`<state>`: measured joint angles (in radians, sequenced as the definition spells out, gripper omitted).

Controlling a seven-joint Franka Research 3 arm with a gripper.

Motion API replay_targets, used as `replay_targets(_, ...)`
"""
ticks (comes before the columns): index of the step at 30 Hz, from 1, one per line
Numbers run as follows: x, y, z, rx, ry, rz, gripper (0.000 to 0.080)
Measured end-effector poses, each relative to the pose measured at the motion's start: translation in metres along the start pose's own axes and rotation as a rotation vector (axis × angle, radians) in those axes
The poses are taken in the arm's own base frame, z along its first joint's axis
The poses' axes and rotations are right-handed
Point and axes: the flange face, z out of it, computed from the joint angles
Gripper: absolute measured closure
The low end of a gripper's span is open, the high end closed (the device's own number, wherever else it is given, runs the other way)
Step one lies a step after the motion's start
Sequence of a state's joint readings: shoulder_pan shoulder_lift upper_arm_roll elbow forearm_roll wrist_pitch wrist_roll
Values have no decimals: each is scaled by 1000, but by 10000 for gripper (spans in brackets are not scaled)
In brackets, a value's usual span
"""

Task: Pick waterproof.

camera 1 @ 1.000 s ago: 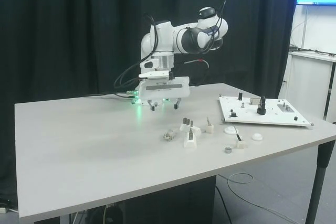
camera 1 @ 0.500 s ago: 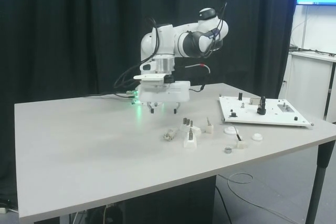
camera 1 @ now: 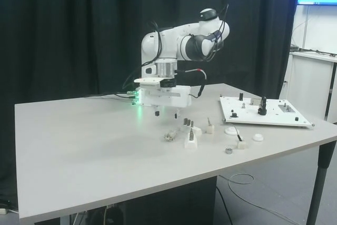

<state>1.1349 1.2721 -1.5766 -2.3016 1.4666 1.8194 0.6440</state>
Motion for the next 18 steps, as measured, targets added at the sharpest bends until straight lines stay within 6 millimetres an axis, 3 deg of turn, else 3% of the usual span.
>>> replay_targets(18,-9,5,33,-38,31,-3,3)
